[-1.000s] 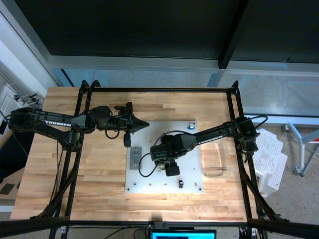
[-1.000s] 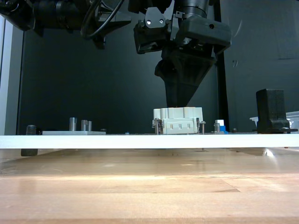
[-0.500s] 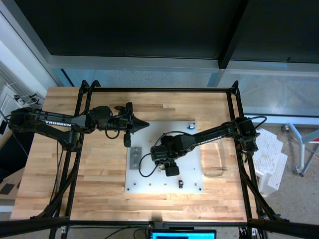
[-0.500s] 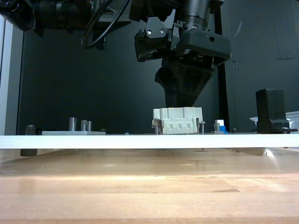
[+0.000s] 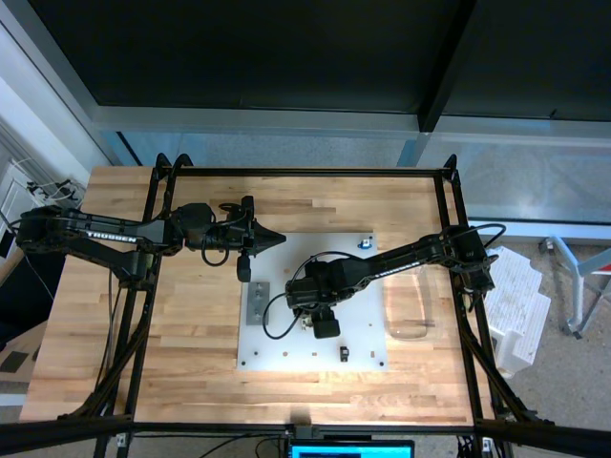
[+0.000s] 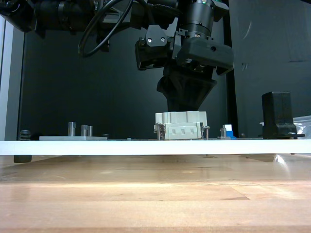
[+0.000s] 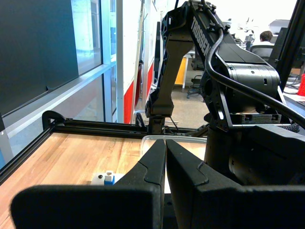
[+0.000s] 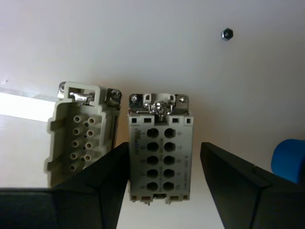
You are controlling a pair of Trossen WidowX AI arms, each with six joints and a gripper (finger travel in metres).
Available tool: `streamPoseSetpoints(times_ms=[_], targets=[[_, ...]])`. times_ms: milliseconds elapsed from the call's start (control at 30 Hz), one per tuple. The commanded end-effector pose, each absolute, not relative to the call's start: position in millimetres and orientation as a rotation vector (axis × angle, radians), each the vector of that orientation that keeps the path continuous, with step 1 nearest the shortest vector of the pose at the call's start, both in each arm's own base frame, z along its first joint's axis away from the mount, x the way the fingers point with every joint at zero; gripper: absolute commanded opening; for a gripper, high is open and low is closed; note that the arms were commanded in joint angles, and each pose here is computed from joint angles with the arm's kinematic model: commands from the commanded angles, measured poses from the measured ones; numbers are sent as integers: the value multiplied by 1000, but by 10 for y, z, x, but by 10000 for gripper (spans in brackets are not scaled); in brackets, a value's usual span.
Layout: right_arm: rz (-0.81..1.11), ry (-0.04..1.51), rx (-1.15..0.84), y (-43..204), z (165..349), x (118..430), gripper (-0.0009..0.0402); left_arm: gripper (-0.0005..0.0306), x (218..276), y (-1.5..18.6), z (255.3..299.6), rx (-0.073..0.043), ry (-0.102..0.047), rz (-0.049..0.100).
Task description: Pick the HAN10E connector and install on the hub
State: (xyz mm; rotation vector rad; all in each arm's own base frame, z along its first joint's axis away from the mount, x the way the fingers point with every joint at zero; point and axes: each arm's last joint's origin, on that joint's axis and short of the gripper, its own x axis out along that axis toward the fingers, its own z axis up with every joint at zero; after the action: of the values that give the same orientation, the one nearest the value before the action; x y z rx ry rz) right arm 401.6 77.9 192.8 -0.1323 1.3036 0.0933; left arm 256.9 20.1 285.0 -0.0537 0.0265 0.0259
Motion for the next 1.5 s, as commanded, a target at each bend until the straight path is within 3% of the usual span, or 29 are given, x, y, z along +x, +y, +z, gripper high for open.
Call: streamPoseSetpoints(times_ms=[33, 267, 533, 867, 1233, 1500], targets=[[90, 1307, -136, 775, 1962, 3996, 162, 0, 2570, 202, 2851, -53, 25, 26], [88, 1317, -136, 767, 2025, 3954, 97, 0, 2570, 201, 2850, -53, 26, 26], [38, 1309, -66, 779, 2180, 3892, 54, 0, 2570, 201, 2850, -53, 27, 25], [-27, 1273, -34, 993, 2410, 3889, 46, 0, 2570, 202, 2850, -53, 27, 26], [-26, 1287, -24, 1143, 2433, 3906, 46, 0, 2570, 202, 2850, -53, 26, 26], [-31, 1305, -23, 1166, 2350, 3978, 46, 0, 2570, 202, 2851, -53, 25, 26]])
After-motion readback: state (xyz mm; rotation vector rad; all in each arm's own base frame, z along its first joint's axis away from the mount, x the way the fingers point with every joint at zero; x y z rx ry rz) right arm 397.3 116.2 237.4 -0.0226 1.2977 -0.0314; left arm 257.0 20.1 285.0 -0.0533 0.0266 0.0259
